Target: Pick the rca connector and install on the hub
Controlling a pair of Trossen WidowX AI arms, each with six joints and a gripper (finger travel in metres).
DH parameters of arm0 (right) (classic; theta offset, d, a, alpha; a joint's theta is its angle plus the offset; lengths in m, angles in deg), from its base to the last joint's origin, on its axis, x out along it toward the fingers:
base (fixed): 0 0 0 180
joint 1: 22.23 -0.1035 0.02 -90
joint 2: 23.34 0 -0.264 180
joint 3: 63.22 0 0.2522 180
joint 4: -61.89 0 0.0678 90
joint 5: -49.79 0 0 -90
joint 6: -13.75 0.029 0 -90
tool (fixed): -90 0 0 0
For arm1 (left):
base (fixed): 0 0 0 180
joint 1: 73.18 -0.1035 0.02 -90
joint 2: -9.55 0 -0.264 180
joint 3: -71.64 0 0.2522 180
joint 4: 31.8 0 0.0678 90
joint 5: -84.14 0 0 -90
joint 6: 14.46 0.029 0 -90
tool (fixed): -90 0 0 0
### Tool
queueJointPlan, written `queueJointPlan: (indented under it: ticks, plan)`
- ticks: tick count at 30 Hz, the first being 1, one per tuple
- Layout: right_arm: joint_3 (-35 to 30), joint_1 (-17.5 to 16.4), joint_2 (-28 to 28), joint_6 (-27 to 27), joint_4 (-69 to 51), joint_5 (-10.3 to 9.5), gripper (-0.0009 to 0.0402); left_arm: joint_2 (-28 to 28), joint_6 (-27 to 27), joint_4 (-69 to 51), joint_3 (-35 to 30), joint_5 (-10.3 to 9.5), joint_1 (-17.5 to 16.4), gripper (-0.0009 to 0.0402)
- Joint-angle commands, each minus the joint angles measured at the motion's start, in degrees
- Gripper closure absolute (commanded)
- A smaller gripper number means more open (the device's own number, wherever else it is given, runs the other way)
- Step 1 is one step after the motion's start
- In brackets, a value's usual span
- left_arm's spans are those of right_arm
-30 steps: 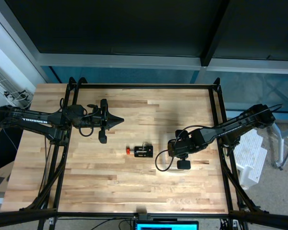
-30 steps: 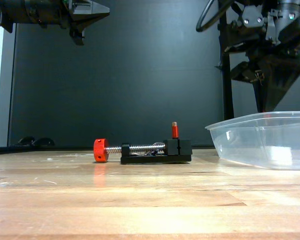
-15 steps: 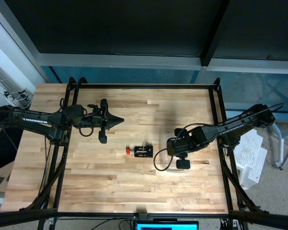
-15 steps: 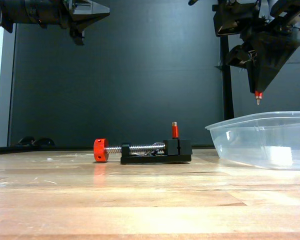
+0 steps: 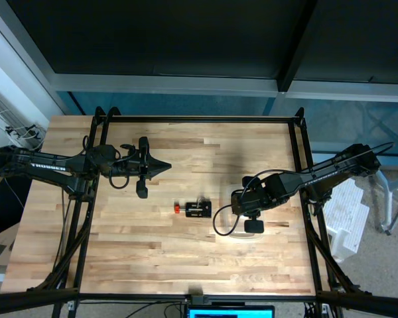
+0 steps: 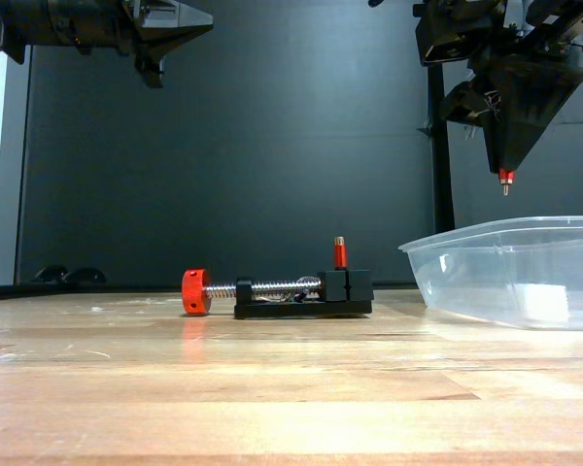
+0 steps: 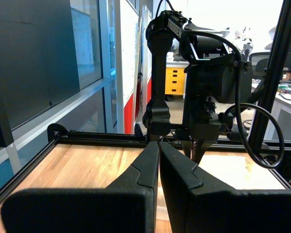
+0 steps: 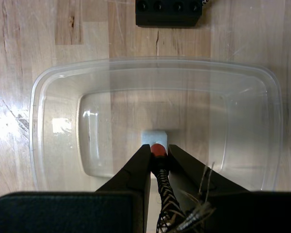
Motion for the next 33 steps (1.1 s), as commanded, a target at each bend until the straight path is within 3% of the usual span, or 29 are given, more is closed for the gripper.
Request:
queueJointPlan:
  ticks: [1,19,24,33]
  plan:
    - [0.02,-0.02,-0.04,0.0,0.17,0.04,0.0393,-0.02,0.0,0.0,-0.02,0.02,0.0,0.0392]
    - [0.02,0.0,-0.04,0.5,0.17,0.04,0.0393,-0.02,0.0,0.0,-0.02,0.02,0.0,0.0392]
    - [0.02,0.02,-0.04,0.92,0.2,1.7,0.0393,-0.02,0.0,0.0,-0.02,0.02,0.0,0.0392]
    - [-1.42,0.13,-1.62,1.07,0.2,1.6,0.0393,-0.02,0.0,0.0,-0.02,0.02,0.02,0.0392]
